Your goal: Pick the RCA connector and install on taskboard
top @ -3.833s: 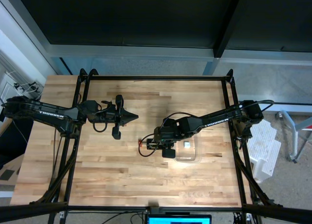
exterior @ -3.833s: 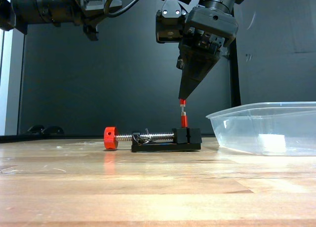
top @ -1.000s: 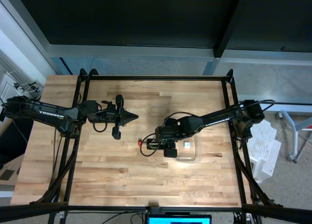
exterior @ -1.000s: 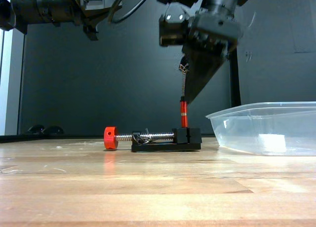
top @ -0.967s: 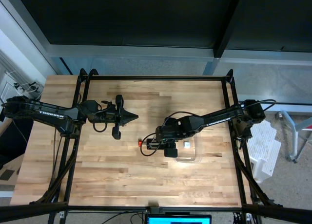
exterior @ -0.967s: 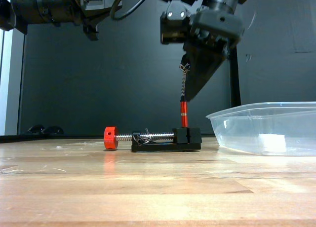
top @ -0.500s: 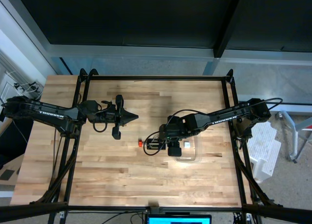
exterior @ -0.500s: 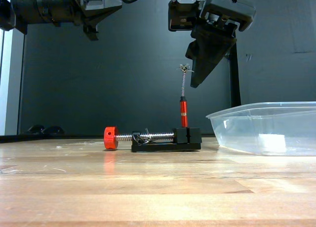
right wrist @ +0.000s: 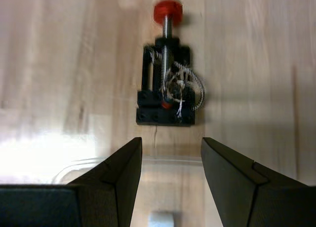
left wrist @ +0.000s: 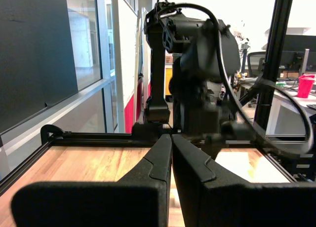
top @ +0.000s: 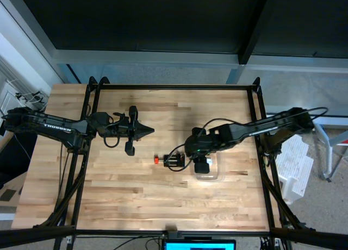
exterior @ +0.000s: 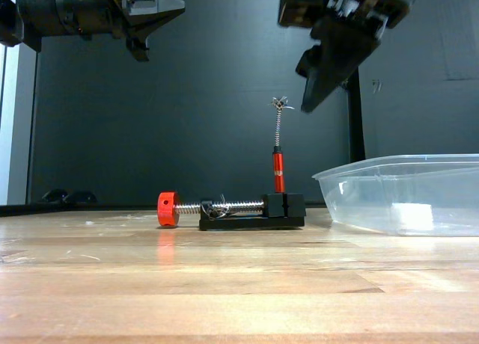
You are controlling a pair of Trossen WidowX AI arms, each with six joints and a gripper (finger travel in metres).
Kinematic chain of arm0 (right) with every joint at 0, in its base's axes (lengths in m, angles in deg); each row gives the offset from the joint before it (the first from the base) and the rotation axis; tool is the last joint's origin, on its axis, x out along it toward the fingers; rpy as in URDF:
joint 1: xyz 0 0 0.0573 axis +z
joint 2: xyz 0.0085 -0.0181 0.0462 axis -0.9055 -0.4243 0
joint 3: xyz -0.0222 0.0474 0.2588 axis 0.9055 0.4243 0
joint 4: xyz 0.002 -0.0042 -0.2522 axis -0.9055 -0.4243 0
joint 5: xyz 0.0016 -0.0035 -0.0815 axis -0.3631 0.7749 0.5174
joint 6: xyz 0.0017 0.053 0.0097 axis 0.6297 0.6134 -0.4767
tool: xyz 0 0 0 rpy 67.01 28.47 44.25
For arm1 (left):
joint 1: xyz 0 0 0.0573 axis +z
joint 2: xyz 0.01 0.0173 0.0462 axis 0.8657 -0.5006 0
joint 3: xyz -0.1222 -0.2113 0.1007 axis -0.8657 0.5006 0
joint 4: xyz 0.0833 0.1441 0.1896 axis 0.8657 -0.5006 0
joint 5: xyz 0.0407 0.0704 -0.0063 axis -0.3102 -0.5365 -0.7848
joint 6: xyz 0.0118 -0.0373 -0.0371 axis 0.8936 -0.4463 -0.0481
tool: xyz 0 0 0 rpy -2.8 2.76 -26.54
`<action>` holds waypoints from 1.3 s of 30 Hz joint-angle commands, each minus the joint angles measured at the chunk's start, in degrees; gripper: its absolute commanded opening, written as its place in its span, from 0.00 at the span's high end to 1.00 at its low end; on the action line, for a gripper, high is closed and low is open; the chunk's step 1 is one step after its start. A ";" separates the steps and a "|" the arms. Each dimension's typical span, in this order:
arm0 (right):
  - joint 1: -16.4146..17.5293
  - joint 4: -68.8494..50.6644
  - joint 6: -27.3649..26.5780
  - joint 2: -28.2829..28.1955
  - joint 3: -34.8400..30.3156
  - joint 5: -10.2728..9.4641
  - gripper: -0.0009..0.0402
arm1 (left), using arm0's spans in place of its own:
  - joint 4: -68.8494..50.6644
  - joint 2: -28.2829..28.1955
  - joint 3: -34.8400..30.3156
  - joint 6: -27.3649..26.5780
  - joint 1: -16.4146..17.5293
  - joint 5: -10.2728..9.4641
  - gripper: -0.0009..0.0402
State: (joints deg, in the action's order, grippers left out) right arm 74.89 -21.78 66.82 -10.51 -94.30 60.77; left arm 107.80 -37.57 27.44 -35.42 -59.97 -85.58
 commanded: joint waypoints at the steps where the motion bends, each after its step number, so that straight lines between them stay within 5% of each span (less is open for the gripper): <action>1: -0.09 3.85 -0.35 4.83 3.41 -0.13 0.58 | 0.00 -0.02 -0.02 0.02 0.00 0.00 0.98; 12: -5.25 13.22 -6.91 20.28 13.29 -0.33 0.79 | 0.00 -0.02 -0.02 0.02 0.00 0.00 0.98; 18: -10.10 18.64 -9.94 25.35 16.57 -7.32 0.98 | 0.00 0.00 -0.02 0.02 0.02 0.00 0.98; 39: -11.80 49.48 -6.62 35.52 32.24 -7.69 0.98 | 0.00 -0.02 -0.02 0.02 0.02 0.00 0.98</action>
